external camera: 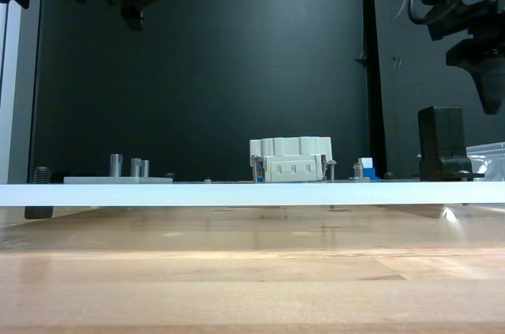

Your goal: Pick the HAN10E connector and install on the hub

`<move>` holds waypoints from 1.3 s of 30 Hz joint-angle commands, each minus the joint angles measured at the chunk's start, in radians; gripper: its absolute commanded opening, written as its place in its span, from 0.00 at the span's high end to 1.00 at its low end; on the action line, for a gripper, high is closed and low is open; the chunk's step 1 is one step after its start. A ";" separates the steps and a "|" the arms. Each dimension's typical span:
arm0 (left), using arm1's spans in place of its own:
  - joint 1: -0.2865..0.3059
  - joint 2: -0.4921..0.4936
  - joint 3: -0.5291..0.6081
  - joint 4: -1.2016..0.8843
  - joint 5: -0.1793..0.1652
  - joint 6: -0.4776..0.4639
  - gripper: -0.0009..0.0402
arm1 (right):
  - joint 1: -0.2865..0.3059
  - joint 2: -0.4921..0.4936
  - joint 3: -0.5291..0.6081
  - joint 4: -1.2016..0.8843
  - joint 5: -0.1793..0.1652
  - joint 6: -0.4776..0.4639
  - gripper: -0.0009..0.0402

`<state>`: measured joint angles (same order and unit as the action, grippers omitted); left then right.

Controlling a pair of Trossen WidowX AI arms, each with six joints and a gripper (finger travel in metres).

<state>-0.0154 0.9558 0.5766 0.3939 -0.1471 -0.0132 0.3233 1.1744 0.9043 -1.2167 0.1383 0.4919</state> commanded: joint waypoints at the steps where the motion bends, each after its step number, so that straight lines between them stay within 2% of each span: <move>1: 0.000 0.000 0.000 0.000 0.000 0.000 0.98 | 0.019 0.006 -0.017 0.013 0.001 -0.002 0.26; 18: 0.000 0.000 0.000 0.000 0.000 0.000 0.98 | 0.042 0.076 -0.112 0.157 -0.002 -0.036 0.27; 39: 0.000 0.000 0.000 0.000 0.000 0.000 0.98 | 0.061 0.079 -0.243 0.311 -0.011 -0.023 0.27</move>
<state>-0.0154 0.9558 0.5766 0.3939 -0.1467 -0.0128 0.3840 1.2530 0.6685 -0.9154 0.1276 0.4675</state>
